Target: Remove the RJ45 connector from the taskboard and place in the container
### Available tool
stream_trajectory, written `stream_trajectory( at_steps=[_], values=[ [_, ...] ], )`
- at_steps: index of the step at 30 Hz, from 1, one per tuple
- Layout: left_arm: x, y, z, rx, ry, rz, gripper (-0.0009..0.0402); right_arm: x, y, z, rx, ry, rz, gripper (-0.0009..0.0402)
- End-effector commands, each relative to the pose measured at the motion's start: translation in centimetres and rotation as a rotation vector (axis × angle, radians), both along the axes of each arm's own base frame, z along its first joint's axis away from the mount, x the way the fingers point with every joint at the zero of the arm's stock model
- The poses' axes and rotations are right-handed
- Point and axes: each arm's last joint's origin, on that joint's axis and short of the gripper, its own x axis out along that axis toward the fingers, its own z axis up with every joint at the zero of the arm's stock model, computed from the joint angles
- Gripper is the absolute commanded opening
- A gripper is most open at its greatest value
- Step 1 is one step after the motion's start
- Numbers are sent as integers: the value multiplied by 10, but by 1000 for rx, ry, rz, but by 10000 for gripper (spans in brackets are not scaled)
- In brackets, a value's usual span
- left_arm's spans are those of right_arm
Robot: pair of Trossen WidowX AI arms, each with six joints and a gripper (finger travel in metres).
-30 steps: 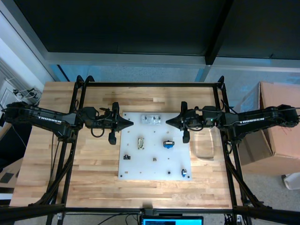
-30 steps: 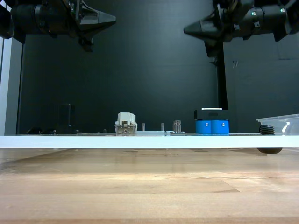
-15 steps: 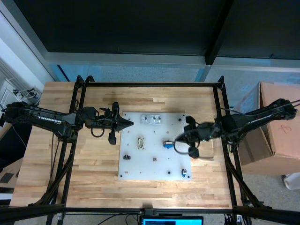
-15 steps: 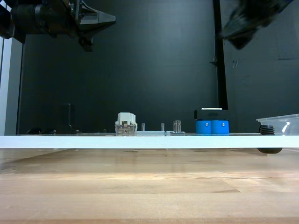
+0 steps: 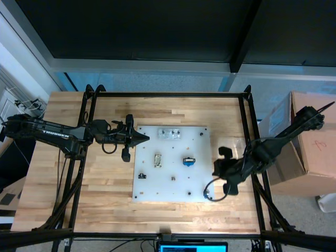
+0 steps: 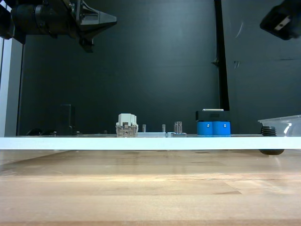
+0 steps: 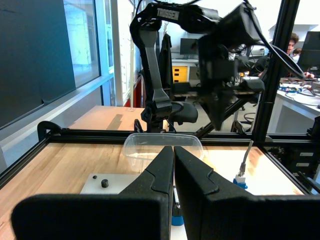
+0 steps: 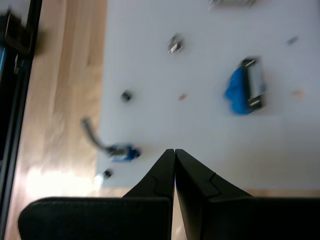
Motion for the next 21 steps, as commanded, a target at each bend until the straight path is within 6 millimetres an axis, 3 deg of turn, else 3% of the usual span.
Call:
stream_trajectory(
  at_steps=[1,8,21],
  values=[
    [0,0,0,0,0,0,0,5,14,-4,2,71,17,0],
    [0,0,0,0,0,0,0,17,40,-20,-28,169,15,19],
    [0,0,0,0,0,0,0,33,58,-50,-23,243,-8,172]
  ],
)
